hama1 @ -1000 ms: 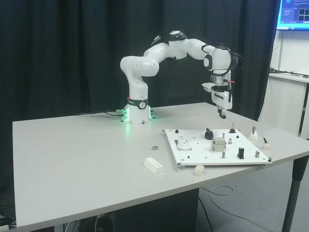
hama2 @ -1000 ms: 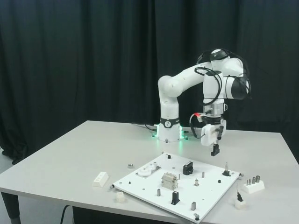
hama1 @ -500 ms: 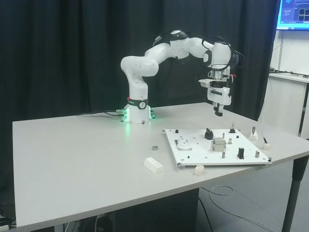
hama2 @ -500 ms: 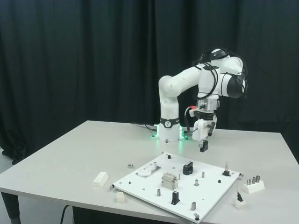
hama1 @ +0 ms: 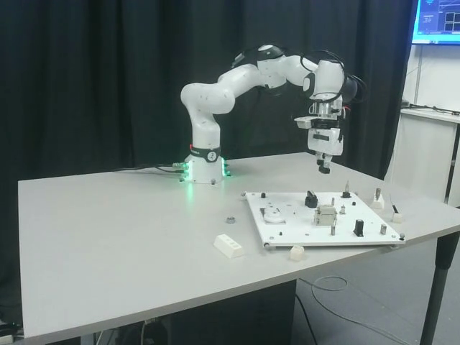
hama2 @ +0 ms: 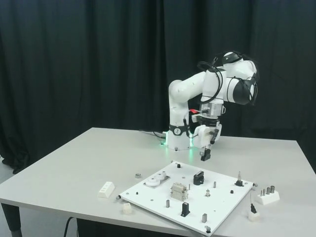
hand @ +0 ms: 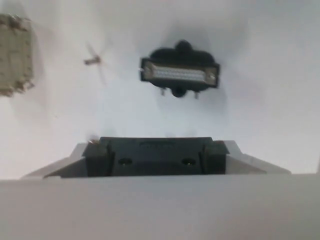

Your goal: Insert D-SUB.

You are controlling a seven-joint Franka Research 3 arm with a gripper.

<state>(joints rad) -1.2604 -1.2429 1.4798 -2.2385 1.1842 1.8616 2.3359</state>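
Observation:
My gripper (hama1: 324,167) is shut on a black D-SUB plug (hama2: 205,155) and holds it in the air over the white board (hama1: 302,228). In the wrist view the plug (hand: 150,150) spans the gap between the fingers, with the gripper (hand: 156,160) closed around it. The black D-SUB socket (hand: 179,73) with its row of grey pins stands on the board a short way below and just ahead of the plug. That socket (hama1: 311,198) sits on the far middle part of the board (hama2: 163,200), and the socket (hama2: 198,177) is apart from the plug.
A grey connector block (hama1: 325,214) and several small pegs stand on the board. On the table beside it lie a white block (hama1: 228,245), a small white piece (hama1: 295,252) and a nut (hama1: 231,218). White holders (hama2: 267,195) stand past the board's far side.
The gripper has carried the plug sideways towards the arm's base and slightly up, from over the board's outer part to above the D-SUB socket.

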